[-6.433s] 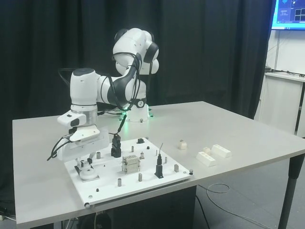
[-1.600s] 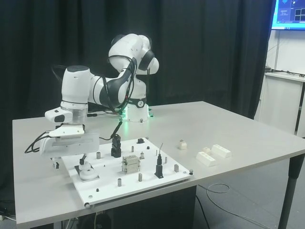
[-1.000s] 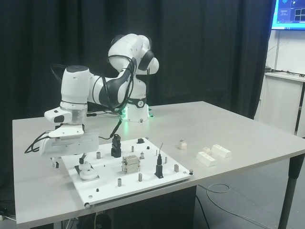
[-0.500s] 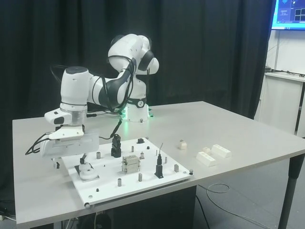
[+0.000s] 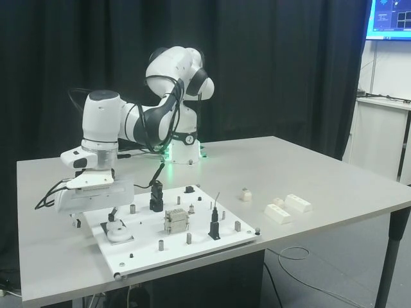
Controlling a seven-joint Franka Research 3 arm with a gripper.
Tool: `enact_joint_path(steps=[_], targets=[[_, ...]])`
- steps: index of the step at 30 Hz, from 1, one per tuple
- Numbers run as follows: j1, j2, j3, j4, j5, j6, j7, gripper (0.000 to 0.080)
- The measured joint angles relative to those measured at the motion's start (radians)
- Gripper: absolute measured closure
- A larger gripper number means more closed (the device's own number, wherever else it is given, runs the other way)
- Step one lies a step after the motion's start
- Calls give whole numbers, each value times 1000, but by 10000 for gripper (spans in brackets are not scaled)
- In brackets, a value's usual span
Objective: Insert medium gear.
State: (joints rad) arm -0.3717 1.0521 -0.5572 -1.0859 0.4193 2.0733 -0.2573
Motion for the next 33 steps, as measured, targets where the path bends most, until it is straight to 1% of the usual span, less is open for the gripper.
enact_joint_path(steps=[10, 19, 27, 33], targets=[[-1, 1, 0, 2, 1, 1, -4, 3], [-2, 2, -1, 4, -2, 12, -8, 3], [-6, 2, -4, 16, -19, 14, 6, 3], [-8, 2, -4, 29, -34, -1, 25, 3]])
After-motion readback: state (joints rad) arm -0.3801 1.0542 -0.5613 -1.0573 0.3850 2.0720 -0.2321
